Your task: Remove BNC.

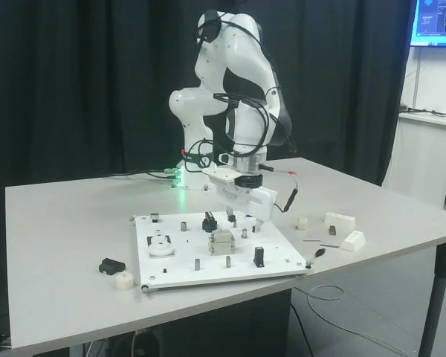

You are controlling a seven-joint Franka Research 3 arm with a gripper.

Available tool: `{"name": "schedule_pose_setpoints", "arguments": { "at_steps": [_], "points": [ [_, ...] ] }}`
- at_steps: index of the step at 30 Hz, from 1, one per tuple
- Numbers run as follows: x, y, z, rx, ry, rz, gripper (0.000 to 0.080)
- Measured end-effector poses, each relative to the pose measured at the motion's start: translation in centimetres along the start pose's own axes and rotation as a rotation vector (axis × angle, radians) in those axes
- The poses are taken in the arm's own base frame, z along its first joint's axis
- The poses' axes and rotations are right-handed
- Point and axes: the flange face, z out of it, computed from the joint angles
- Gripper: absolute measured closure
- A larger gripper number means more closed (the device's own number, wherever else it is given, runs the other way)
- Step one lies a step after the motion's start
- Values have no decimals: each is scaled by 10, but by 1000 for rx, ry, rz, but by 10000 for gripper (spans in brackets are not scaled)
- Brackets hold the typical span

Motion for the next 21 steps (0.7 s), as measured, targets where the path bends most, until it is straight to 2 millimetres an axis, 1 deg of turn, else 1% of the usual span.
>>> {"name": "schedule_pose_setpoints", "arguments": {
  "at_steps": [11,21],
  "points": [
    [2,9,10,13,2,-9,3],
    [0,17,17,20,0,-19,3]
  ]
}}
